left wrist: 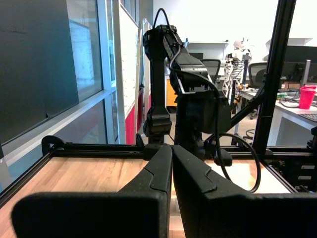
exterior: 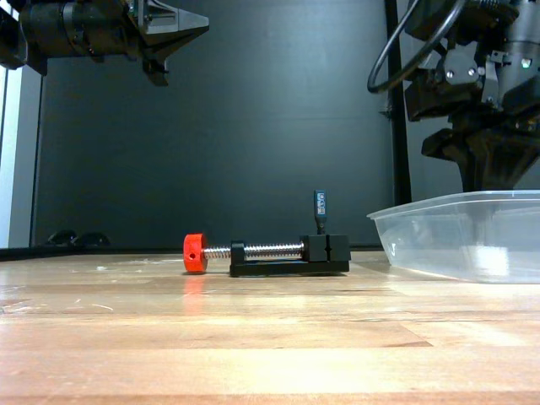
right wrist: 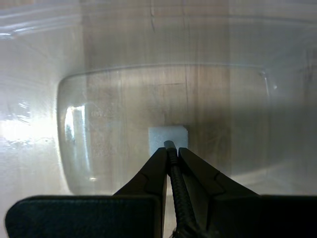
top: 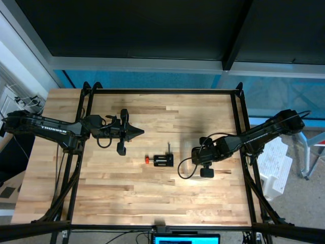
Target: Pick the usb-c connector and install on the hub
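Observation:
The usb-c connector shows as a pale grey block with a black stem, low inside a clear plastic bin. My right gripper points down into the bin and is shut on the black stem. From table height the pale block sits near the bin floor below the right gripper. The hub is a thin dark piece standing upright in a small black vise at mid-table. My left gripper hovers high at the left, shut and empty.
The vise has a red knob pointing left. The clear bin lies just right of it under the right gripper. A black frame borders the wooden table.

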